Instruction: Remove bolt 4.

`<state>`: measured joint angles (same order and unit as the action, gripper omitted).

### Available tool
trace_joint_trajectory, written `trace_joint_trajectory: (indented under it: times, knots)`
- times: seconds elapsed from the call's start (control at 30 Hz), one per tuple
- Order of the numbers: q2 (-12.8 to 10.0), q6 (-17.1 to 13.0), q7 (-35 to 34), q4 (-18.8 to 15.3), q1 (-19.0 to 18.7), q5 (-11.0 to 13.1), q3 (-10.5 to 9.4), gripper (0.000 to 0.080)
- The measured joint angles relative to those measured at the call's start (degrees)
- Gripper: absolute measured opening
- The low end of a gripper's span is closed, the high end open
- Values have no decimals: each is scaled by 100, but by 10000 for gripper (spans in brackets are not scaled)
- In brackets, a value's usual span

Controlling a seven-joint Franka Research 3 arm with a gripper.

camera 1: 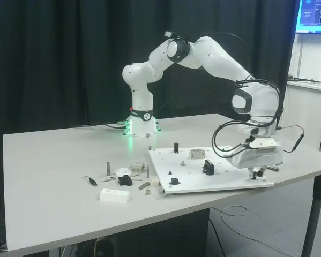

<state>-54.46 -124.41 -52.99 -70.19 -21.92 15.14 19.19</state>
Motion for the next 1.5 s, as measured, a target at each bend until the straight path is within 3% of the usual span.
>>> trace_joint_trajectory:
  times: [0.47, 1.17, 1.5]
  knots:
    - [-1, 0, 1706, 14, 5, 11, -32, 228]
    - [2, 42, 3219, 37, 5, 11, -54, 228]
    - [4, 67, 4352, 39, 5, 36, -65, 228]
